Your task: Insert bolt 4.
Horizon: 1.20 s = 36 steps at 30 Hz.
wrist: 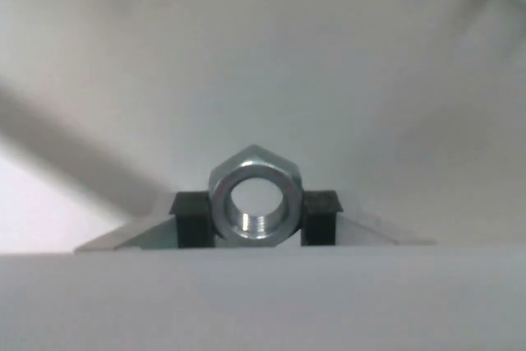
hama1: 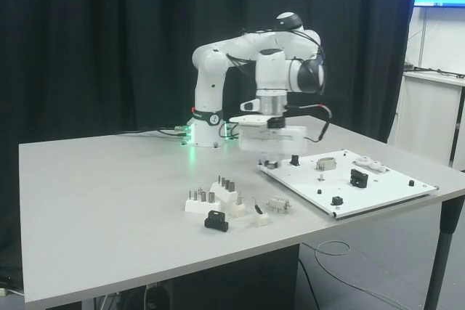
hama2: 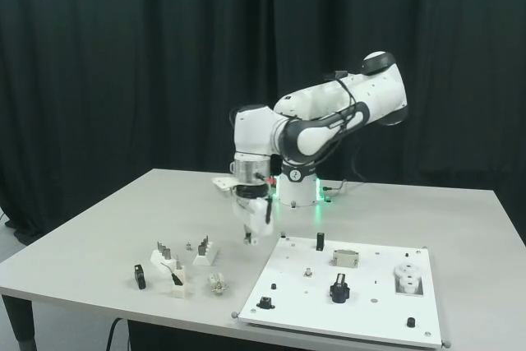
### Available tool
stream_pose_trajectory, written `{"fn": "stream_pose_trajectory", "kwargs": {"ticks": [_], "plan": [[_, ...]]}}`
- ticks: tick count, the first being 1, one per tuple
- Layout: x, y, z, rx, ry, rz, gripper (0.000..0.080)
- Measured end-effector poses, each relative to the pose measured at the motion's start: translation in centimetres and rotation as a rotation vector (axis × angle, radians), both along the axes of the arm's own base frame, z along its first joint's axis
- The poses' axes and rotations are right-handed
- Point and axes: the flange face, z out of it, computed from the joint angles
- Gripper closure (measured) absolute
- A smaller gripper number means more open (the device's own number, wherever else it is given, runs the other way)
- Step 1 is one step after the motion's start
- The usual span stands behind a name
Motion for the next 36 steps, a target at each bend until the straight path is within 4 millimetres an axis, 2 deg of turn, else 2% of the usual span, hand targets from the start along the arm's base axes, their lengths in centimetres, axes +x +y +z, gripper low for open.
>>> {"fn": "stream_pose_trajectory", "kwargs": {"ticks": [16,36], "plan": [[4.8,9.0,2.0,-0.004,-0.02,0.008,0.0578],[9.3,21.4,4.5,-0.014,-0.021,-0.143,0.0578]]}}
